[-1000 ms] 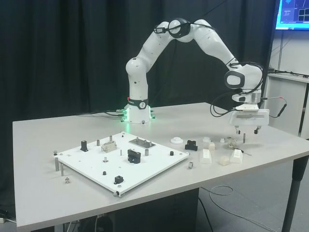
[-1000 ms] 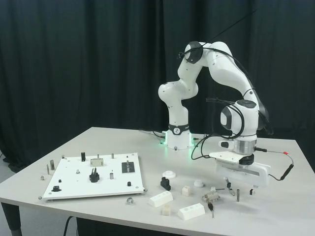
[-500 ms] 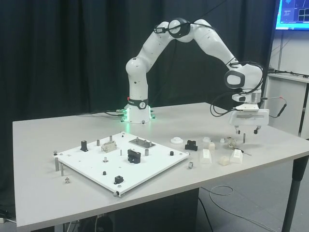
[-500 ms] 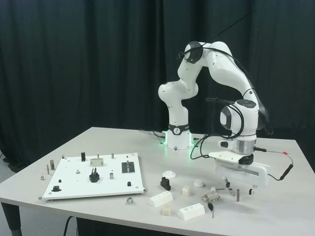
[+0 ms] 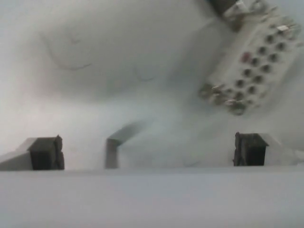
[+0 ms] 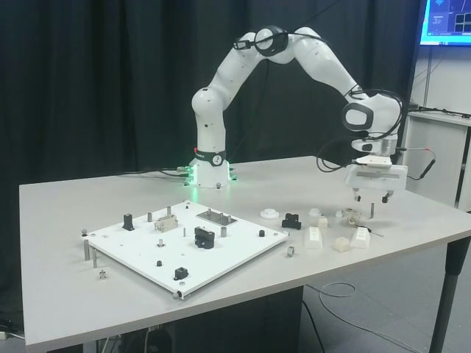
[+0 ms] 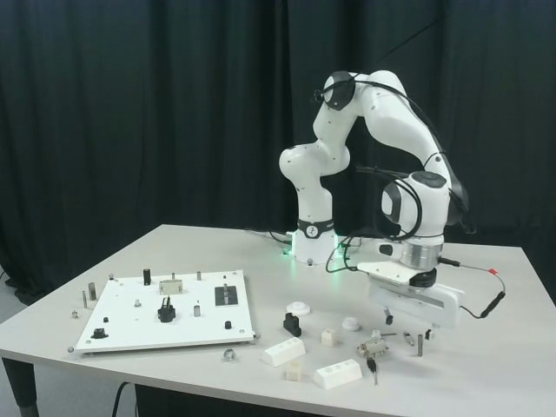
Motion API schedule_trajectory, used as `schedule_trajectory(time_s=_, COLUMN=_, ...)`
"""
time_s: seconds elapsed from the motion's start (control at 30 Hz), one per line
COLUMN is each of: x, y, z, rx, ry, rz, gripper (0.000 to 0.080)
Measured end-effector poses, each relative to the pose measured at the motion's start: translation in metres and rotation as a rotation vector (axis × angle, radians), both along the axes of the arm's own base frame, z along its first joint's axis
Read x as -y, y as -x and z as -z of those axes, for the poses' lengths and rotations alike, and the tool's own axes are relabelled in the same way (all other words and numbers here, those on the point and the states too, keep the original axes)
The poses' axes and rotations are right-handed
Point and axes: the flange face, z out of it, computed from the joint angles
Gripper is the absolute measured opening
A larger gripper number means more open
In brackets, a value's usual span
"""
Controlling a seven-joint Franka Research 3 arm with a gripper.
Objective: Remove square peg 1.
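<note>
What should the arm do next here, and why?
Probably lift straight up. The gripper is open, and the square peg stands upright on the table between its fingers, touching neither, so it looks already released.

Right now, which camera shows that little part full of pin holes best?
The wrist view: the connector fills a corner, its rows of holes plain. In both room views it is a small speck on the table below the end effector.

room views: bright, even | wrist view: soft, perhaps out of focus | table point(image 6: 59, 220): faint shadows
</note>
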Motion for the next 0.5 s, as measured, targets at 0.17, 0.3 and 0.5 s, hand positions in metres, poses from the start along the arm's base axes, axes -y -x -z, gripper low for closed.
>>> schedule_trajectory(time_s=0.17, x=0.015, y=-0.002, z=-0.011, rx=-0.034, ry=0.03, rz=-0.009, gripper=0.08)
schedule_trajectory(time_s=0.3, x=0.03, y=-0.003, z=-0.02, rx=-0.069, ry=0.051, rz=-0.021, gripper=0.08)
schedule_trajectory(time_s=0.5, x=0.053, y=-0.004, z=-0.029, rx=-0.116, ry=0.08, rz=-0.044, gripper=0.08)
